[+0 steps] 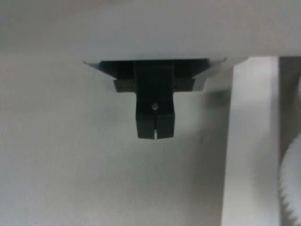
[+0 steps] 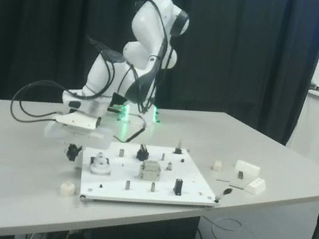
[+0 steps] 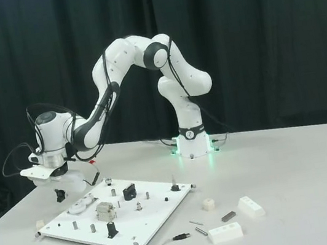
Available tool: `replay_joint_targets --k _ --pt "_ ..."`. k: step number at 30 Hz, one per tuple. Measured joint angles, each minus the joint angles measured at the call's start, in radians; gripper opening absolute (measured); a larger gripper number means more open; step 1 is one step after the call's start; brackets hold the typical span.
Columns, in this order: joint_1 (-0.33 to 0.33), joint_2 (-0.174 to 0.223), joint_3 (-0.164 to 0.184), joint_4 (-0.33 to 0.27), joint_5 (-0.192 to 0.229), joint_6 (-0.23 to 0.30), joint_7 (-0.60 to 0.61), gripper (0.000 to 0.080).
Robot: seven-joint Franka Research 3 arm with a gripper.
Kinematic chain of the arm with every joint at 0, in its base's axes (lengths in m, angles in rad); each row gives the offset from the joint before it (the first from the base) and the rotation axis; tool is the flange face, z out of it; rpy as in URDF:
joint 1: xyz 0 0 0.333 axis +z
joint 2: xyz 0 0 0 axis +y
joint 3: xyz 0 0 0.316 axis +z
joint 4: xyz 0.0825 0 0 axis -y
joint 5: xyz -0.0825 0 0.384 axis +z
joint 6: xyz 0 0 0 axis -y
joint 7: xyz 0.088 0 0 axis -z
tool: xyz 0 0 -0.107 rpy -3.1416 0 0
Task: Place D-SUB.
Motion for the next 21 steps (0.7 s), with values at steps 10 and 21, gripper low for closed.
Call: replay_joint_targets --k 10,21 --pt "-0.029 0.049 0.019 0.054 0.000 -0.008 -0.015 0.0153" --pt "-0.032 0.054 0.019 0.097 0.000 -0.066 -0.027 0.0670"
